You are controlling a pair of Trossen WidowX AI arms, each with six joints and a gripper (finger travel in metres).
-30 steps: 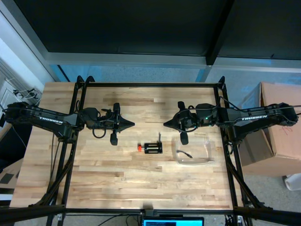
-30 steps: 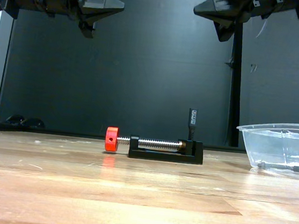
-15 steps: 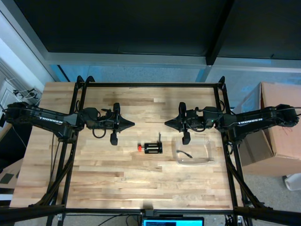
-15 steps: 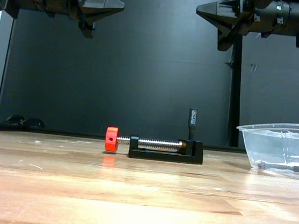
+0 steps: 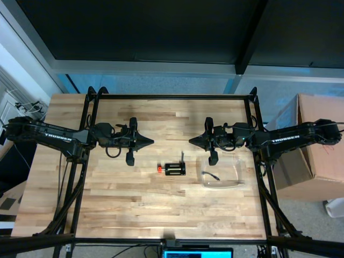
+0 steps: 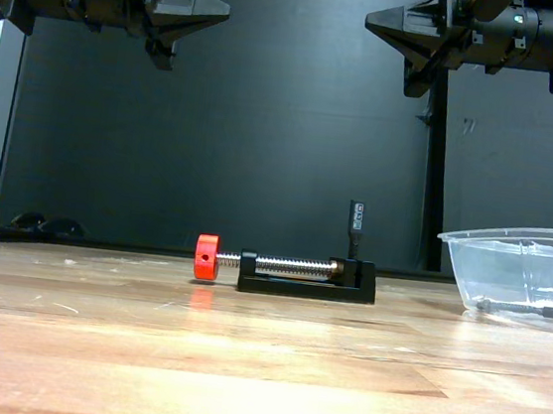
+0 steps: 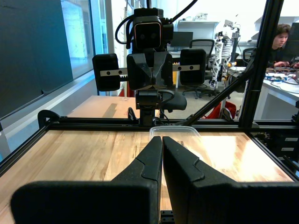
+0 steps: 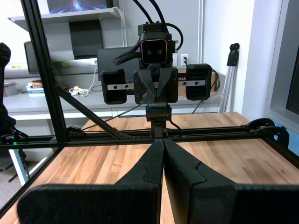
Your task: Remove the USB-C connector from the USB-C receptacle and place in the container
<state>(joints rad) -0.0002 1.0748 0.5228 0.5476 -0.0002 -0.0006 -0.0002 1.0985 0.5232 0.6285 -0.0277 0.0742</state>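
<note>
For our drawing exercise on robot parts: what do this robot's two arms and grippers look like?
The left arm and right arm are black with white TROSSEN lettering. The left gripper, over the left of the table, and the right gripper, over its right, have wedge-shaped black fingers tapering to points. Black cables loop at the wrists.

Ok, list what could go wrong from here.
Both shut, the left gripper and right gripper hang high, tips facing: moving inward could make them collide. A thin dark piece lies in the container; whether it is the USB-C connector I cannot tell, so the job might be misjudged.
</note>
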